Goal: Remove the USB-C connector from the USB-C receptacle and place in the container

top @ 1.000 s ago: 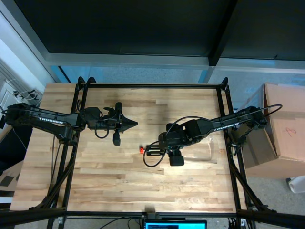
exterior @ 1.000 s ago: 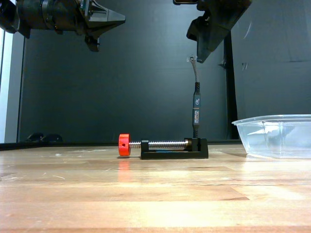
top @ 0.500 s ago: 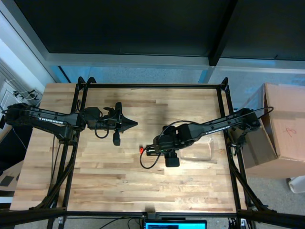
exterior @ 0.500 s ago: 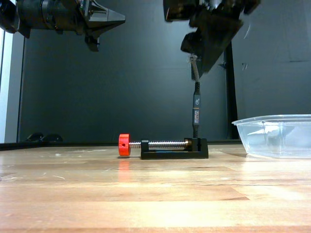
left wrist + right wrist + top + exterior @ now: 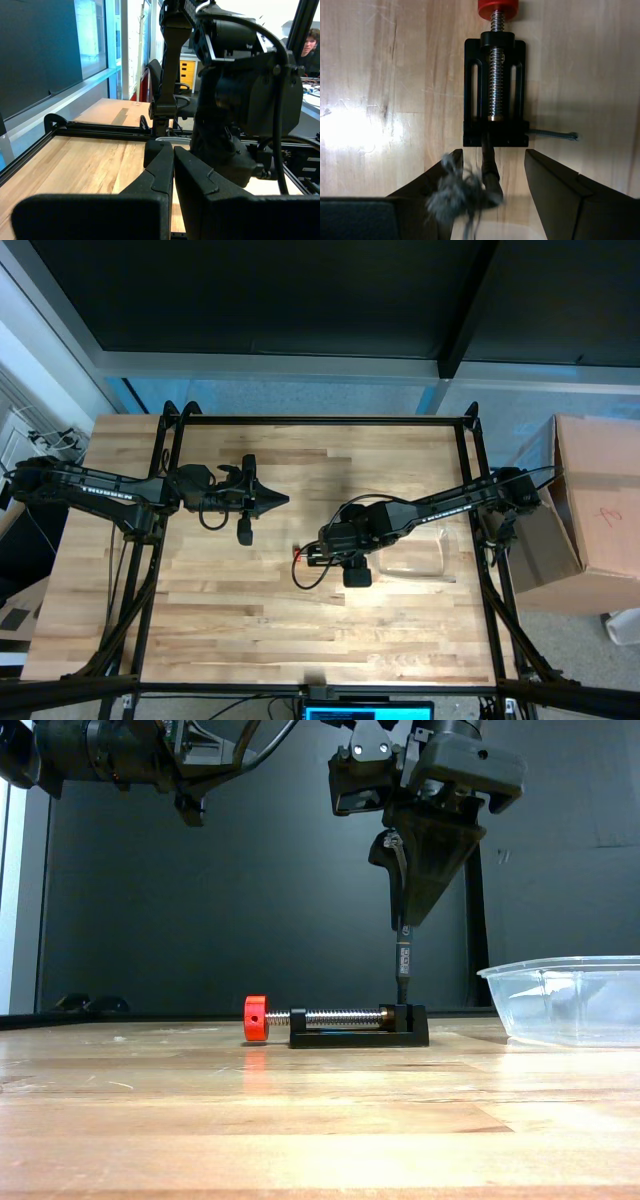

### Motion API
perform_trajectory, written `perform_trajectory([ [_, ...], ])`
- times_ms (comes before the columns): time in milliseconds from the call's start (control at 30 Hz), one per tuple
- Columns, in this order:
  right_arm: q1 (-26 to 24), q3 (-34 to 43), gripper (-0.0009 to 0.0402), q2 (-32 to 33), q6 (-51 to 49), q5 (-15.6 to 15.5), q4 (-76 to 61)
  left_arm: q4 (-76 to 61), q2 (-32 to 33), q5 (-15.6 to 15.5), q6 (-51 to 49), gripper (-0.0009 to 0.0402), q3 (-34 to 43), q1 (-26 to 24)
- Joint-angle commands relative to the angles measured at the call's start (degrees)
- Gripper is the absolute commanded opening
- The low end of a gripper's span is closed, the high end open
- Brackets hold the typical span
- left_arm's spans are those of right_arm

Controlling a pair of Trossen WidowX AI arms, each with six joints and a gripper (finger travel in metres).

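Note:
The USB-C connector [image 5: 403,960] stands upright, plugged into the receptacle held in a small black vise [image 5: 358,1025] with a red knob [image 5: 256,1018]. A short cable with a frayed grey end [image 5: 455,192] rises from it. My right gripper [image 5: 408,915] hangs straight above the vise, open. Its fingers [image 5: 547,172] stand on either side of the connector [image 5: 490,167] without touching it. My left gripper [image 5: 272,500] is shut and holds nothing; it hovers high over the table's left half, away from the vise [image 5: 318,556].
The clear plastic container [image 5: 570,1000] sits on the table just right of the vise, also seen under the right arm [image 5: 415,558]. A black frame rail [image 5: 320,421] borders the table. A cardboard box [image 5: 595,510] stands off the right edge.
My right gripper has come down and shifted left, so its fingers now straddle the top of the connector. The connector stays in the receptacle. The left arm has not moved.

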Motion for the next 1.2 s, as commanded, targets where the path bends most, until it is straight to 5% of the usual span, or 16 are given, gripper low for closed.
perform_trajectory([
  [33,0.07,-1.51,0.0152,0.0,0.15,-0.48,2.08,0.0,0.0,0.02,0.0,0.0,0.0,0.02],
  [767,0.04,-2.25,0.0093,-0.04,0.04,-0.42,3.21,0.02,0.0,0.02,0.0,0.0,0.0,0.02],
  [1100,0.04,-2.25,0.0,-0.04,0.04,-0.44,3.3,0.02,0.0,0.02,0.0,0.0,0.0,0.02],
  [1200,0.04,-2.25,0.0005,-0.26,0.04,-0.44,3.32,0.02,0.0,0.02,0.0,0.0,0.0,0.02],
])
